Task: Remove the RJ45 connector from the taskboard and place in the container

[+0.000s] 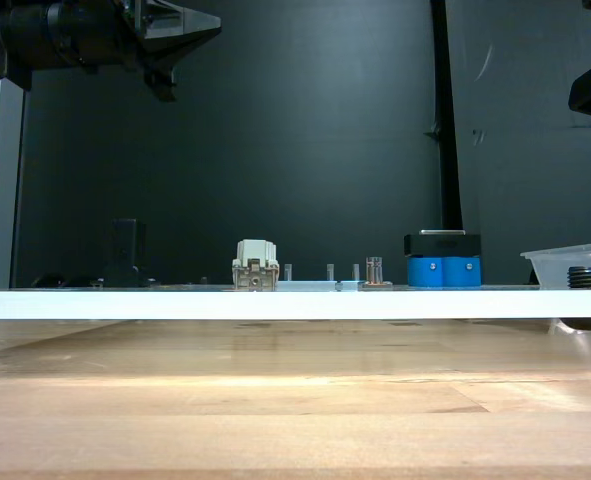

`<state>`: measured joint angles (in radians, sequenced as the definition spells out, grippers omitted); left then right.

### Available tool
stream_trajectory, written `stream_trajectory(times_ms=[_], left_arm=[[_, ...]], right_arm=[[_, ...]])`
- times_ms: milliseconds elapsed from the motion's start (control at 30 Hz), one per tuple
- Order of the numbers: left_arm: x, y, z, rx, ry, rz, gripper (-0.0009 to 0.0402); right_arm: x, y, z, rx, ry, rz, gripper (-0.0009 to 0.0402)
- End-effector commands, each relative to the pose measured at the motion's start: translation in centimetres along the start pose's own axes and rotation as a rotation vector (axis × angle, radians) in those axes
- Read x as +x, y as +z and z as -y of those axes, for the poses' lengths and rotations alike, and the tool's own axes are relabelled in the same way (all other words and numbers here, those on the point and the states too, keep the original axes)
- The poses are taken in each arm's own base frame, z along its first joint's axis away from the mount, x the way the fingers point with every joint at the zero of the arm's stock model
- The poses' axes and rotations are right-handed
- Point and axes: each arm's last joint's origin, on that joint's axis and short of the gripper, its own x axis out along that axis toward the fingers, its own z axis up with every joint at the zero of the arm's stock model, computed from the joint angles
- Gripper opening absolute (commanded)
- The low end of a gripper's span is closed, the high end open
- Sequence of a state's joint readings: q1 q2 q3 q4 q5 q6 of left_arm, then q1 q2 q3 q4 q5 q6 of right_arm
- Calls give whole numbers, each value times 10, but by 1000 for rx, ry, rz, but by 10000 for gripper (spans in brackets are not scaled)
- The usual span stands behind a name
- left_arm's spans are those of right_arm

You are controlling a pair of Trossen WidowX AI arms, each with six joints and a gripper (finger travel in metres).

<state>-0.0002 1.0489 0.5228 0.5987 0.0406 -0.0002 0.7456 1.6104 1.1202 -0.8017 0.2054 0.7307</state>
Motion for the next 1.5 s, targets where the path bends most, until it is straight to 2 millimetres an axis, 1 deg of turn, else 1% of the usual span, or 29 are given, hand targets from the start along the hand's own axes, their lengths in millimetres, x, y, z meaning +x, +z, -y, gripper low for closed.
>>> stream_trajectory(times_ms=[33, 433, 533, 633, 733, 1267, 1300, 1400, 1500], left_arm=[[0, 0, 0, 0, 0, 0, 0], [0, 0, 0, 0, 0, 0, 0], [0, 0, 0, 0, 0, 0, 0], [0, 0, 0, 0, 0, 0, 0], [0, 0, 0, 0, 0, 0, 0], [0, 0, 0, 0, 0, 0, 0], [0, 0, 0, 0, 0, 0, 0], [0, 0, 0, 0, 0, 0, 0], [0, 0, 0, 0, 0, 0, 0]], right_arm=[[0, 0, 0, -3, -1, 0, 236], [0, 0, 0, -4, -1, 1, 236], [0, 0, 0, -4, -1, 2, 230], [-1, 0, 0, -3, 0, 3, 210], [-2, 0, 1, -5, 1, 6, 182], [-7, 0, 3, -3, 5, 10, 1], [-8, 0, 3, -4, 5, 10, -3], [-11, 0, 4, -3, 9, 15, 8], [-15, 0, 5, -1, 14, 21, 7]])
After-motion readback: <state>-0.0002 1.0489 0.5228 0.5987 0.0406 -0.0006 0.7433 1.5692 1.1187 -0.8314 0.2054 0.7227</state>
